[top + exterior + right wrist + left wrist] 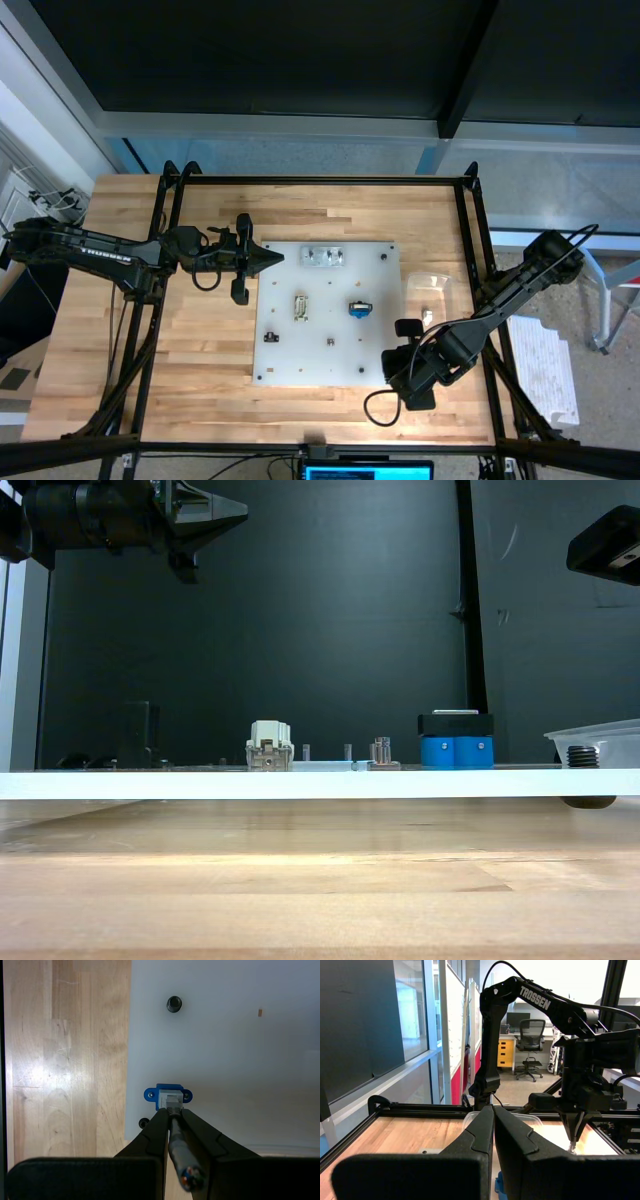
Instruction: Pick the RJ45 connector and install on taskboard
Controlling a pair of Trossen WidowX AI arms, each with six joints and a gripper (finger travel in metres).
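We had the right gripper (173, 1114) clamped on the RJ45 connector (173, 1107), with its short cable stub (181, 1152) running back between the jaws. It was held above the taskboard (240, 1055) and lined up on the blue socket (167, 1088), not yet seated. We judged this the approach step; the next move would need a straight, square descent into the port. The left gripper (272, 258) hung closed and empty over the board's far left edge.

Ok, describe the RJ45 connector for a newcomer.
The left gripper hangs by the white taskboard's far left corner, the right gripper over its near right. Pinched there, the RJ45 connector is the pale plug trailing grey cable, unlike the blue fitting.
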